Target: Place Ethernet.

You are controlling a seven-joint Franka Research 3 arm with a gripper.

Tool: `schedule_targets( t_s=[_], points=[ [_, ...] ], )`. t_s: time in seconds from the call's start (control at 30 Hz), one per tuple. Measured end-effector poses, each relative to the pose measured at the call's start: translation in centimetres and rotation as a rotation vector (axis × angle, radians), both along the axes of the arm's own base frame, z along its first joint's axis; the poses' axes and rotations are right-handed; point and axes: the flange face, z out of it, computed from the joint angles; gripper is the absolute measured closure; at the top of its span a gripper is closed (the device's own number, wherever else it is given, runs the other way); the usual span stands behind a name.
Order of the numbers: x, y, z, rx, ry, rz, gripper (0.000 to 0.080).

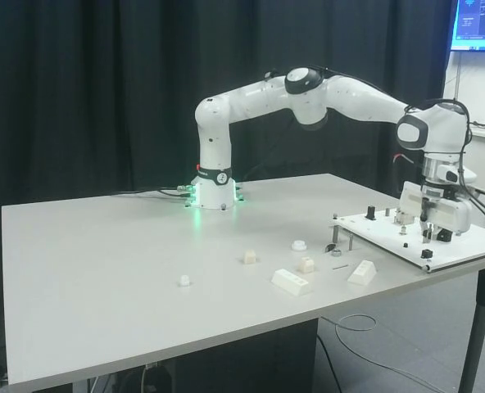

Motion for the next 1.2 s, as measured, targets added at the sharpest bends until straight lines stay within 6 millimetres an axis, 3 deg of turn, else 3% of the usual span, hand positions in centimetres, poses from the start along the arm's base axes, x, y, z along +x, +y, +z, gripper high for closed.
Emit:
schedule_targets(
  t_s=[0.9, 1.2],
  points=[
    [0.3, -0.9, 0.3, 0.003, 0.002, -0.014, 0.0726],
    [0.5, -2.9, 0.7, -0.045, 0.028, -0.189, 0.0727]
  ],
)
